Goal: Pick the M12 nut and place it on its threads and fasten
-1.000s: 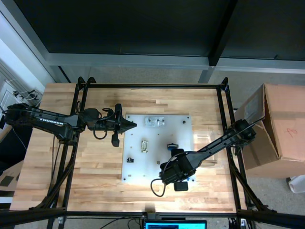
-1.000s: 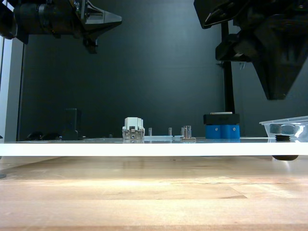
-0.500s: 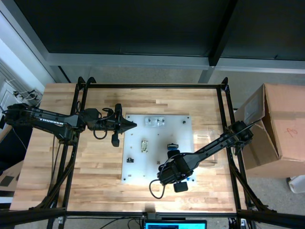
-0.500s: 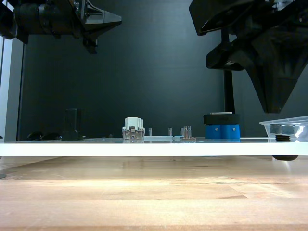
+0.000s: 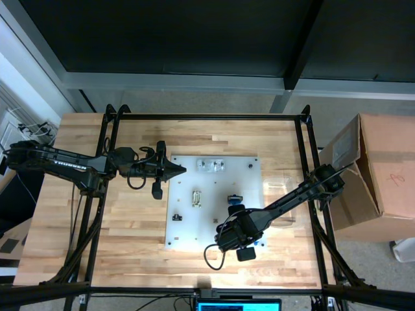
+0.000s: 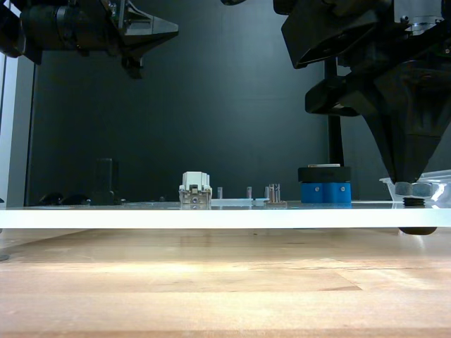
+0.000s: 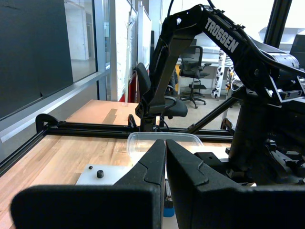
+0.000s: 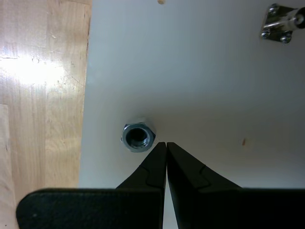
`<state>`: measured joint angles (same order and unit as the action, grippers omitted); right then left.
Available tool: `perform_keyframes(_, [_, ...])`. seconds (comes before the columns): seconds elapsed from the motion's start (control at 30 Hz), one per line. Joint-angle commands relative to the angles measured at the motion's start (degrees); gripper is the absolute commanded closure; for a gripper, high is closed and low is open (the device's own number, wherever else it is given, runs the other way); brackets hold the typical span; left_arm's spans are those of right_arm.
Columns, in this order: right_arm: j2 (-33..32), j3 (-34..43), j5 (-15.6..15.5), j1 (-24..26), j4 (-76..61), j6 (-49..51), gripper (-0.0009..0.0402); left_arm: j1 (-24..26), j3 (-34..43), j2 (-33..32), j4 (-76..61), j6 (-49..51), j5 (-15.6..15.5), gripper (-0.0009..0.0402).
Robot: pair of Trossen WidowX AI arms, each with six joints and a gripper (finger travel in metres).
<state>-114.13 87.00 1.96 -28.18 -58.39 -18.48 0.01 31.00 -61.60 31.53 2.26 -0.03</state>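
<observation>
The small silver nut [image 8: 138, 137] sits on the white board [image 8: 214, 71] close to its edge, free of any grip. In the low view the nut [image 6: 412, 189] rests on top of the black ribbed stud [image 6: 414, 202], whose ribs still show beneath it. My right gripper [image 8: 166, 143] is shut with nothing between its fingers, its tip just beside and slightly above the nut [image 6: 403, 177]. From above, the right gripper [image 5: 240, 240] hides the nut. My left gripper [image 5: 181, 170] hangs shut and high over the board's far left edge [image 6: 173, 29], holding nothing.
A clear tray [image 5: 285, 191] stands right of the board, behind the stud in the low view [image 6: 433, 179]. On the board are a blue block with a black top [image 6: 324, 186], a white connector [image 6: 195, 190] and silver posts [image 6: 273, 191]. A cardboard box [image 5: 376, 168] stands off the table's right side.
My right gripper has come down and its shut tip now sits next to the nut. The nut has stayed on its stud. The left arm has not moved.
</observation>
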Motion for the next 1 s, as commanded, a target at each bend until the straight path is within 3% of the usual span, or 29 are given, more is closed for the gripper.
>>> perform_keyframes(0.03, [0.0, 0.0, -9.35, 0.04, 0.28, 1.38, 0.0393, 0.0, 0.02, 0.0, 0.02, -0.02, 0.0, 0.0393])
perform_keyframes(0.07, [0.0, 0.0, -10.93, 0.02, 0.26, 1.53, 0.0393, 0.0, 0.02, 0.0, 0.02, -0.02, 0.0, 0.0393])
perform_keyframes(0.13, [0.02, 0.0, -10.62, 0.02, -0.13, 1.55, 0.0393, 0.0, 0.02, 0.0, 0.02, -0.02, 0.0, 0.0393])
perform_keyframes(0.3, [0.17, 0.48, -2.64, 0.02, -2.29, -0.42, 0.0393, 0.0, 0.02, 0.0, 0.02, -0.02, 0.0, 0.0393])
perform_keyframes(0.57, [0.2, 0.46, 2.54, 0.0, -2.19, -3.13, 0.0393, 0.0, 0.02, 0.0, 0.02, -0.02, 0.0, 0.0393])
perform_keyframes(0.93, [0.02, -0.22, 2.97, -0.35, -0.13, -3.78, 0.0393, -0.02, 0.02, 0.0, 0.02, -0.02, 0.0, 0.0393])
perform_keyframes(1.0, [0.02, -0.31, 1.53, -0.42, 0.0, -3.78, 0.0393, 0.0, 0.02, 0.0, 0.02, -0.02, 0.0, 0.0393])
